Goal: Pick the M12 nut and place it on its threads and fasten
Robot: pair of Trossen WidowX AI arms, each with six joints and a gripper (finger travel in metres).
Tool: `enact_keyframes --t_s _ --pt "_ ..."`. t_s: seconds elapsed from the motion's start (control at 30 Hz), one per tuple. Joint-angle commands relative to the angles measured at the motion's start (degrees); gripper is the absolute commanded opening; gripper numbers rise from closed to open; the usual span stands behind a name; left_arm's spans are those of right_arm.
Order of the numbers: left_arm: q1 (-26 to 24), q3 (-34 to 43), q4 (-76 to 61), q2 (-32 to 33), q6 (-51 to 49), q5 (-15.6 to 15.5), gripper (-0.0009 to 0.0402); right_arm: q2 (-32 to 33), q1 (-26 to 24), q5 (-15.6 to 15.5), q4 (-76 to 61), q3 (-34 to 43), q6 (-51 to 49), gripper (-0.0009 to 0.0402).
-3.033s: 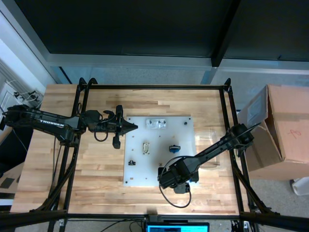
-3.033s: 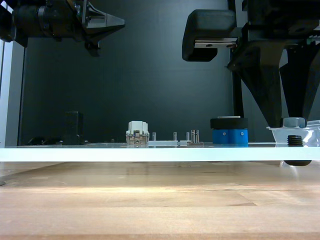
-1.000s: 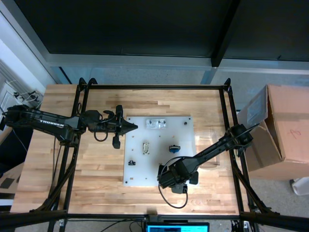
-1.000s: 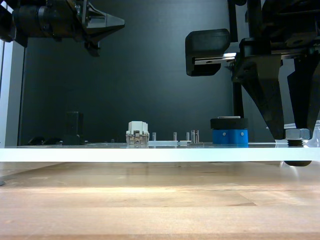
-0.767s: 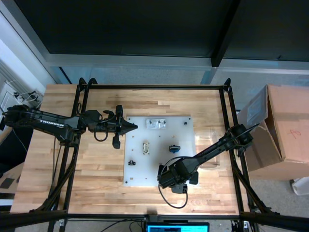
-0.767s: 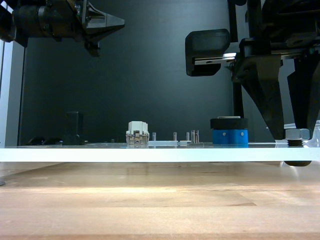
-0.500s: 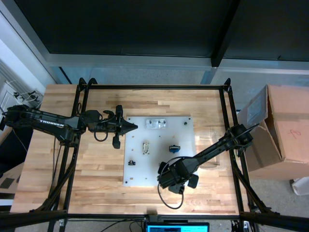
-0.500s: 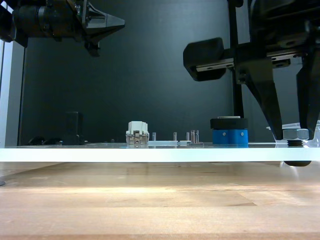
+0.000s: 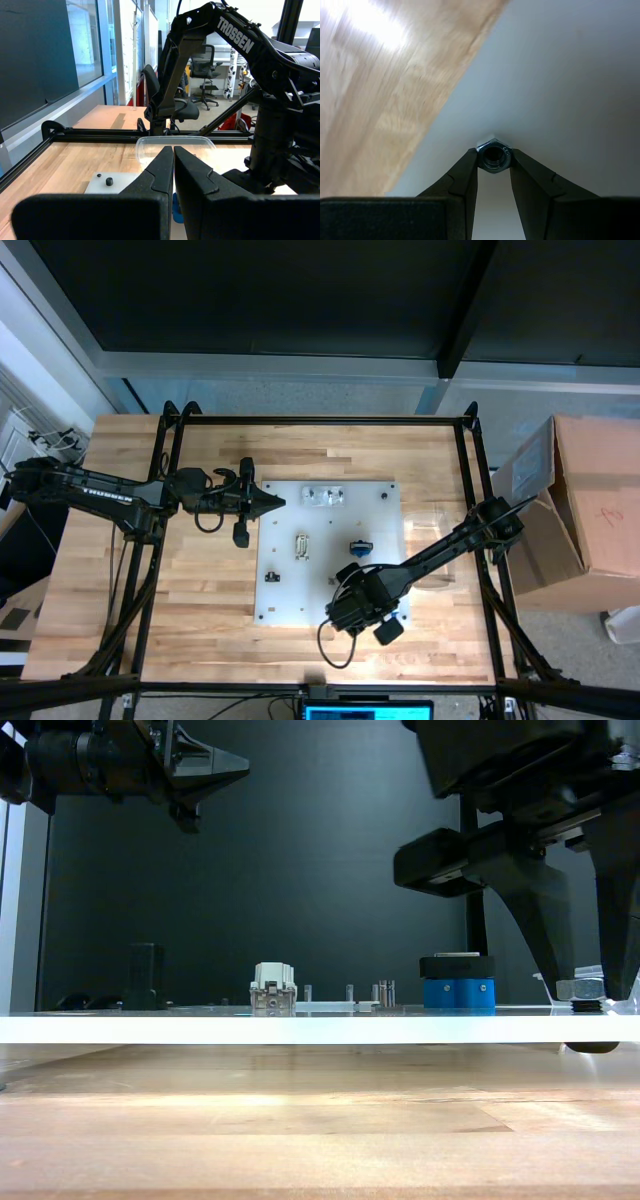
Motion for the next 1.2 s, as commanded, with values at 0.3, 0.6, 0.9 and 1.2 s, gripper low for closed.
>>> enact_keyframes --t_s 0.3,0.6,0.9,1.2 --pt "0.02 0.0 0.02 0.02 0.0 0.02 0.0 0.02 -0.13 0.2 0.35 0.02 25.09 0.0012" --pt "0.0 0.0 0.02 0.02 0.0 0.02 0.0 0.02 -0.15 0.26 2.21 0.02 50.47 0.0012" --pt "0.0 0.0 0.02 0.02 0.0 0.02 0.0 0.02 -0.15 0.24 2.89 0.02 70.86 0.0012" --pt "0.0 0.0 0.02 0.02 0.0 0.02 0.0 0.02 -0.15 0.24 3.13 0.02 84.28 0.0012"
